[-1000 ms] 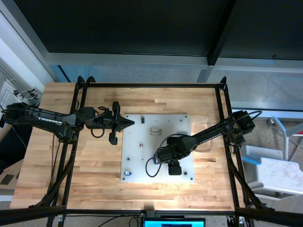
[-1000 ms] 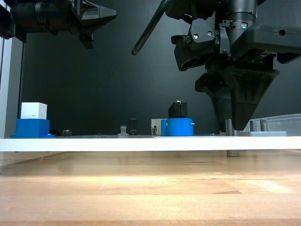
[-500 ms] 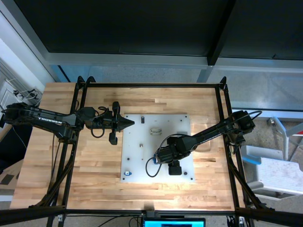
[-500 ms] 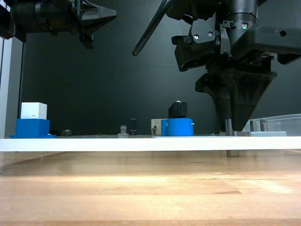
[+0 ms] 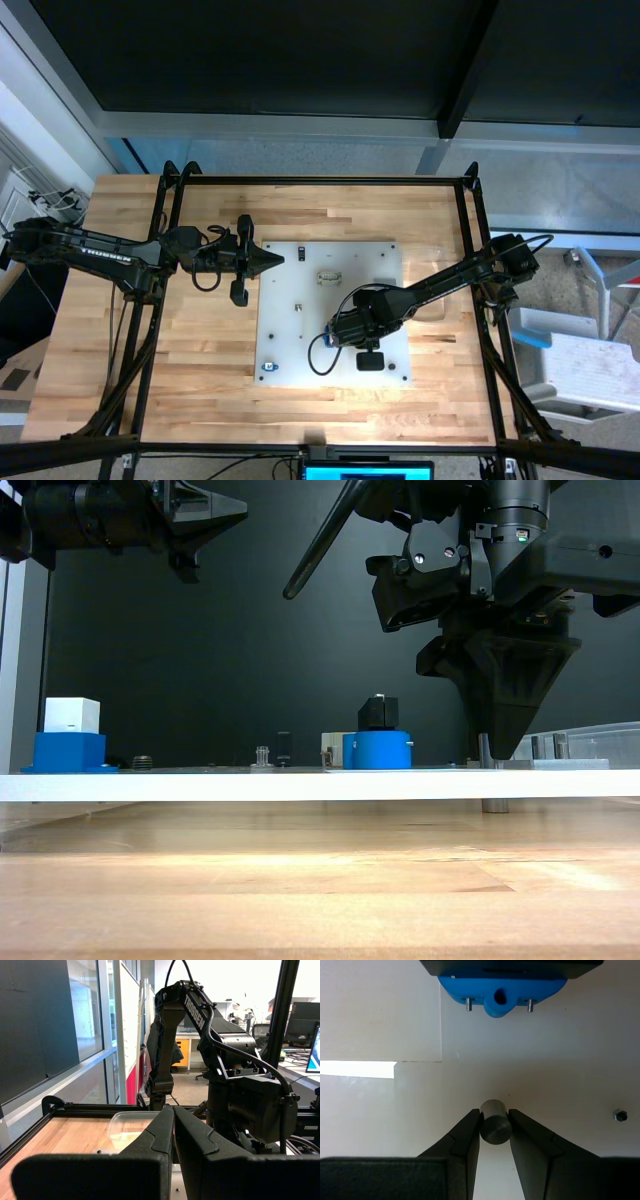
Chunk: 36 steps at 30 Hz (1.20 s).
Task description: Pick the 16mm cylinder and place it in the container
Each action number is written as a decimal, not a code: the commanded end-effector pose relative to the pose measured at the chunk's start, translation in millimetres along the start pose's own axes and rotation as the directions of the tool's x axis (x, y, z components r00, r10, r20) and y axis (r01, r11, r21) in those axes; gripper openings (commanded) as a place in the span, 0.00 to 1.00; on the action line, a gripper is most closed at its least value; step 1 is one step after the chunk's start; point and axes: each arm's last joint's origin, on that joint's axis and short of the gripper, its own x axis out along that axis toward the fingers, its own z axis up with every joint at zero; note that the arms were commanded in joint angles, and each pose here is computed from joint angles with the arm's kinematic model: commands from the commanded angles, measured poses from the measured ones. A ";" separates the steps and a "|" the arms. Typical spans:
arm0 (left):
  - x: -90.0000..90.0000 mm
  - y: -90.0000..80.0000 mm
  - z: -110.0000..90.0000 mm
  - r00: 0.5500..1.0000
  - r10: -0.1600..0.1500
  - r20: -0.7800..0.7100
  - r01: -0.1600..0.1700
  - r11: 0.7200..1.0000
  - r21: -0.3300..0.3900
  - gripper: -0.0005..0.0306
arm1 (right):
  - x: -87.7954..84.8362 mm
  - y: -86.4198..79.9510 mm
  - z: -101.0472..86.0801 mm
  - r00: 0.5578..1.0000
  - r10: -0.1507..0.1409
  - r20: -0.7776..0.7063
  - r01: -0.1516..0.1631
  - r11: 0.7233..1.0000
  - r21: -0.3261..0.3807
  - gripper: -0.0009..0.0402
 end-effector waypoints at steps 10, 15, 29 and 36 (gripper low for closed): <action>0.1 0.0 0.0 1.000 0.000 0.000 0.000 1.000 0.000 0.02 | -5.4 0.8 3.0 1.000 0.004 0.009 -0.004 1.000 -0.008 0.13; 0.0 0.1 0.1 1.000 0.000 0.001 0.000 1.000 0.000 0.02 | -8.2 0.7 3.2 1.000 0.006 0.016 -0.006 1.000 -0.011 0.08; 0.1 0.1 0.0 1.000 0.000 0.001 0.000 1.000 0.000 0.02 | -29.1 -1.9 -2.0 0.999 0.014 0.043 -0.014 1.000 -0.011 0.06; 0.0 0.1 0.1 1.000 0.000 0.001 0.000 1.000 0.000 0.02 | -46.2 -4.9 -8.1 0.998 0.018 0.057 -0.017 1.000 -0.015 0.06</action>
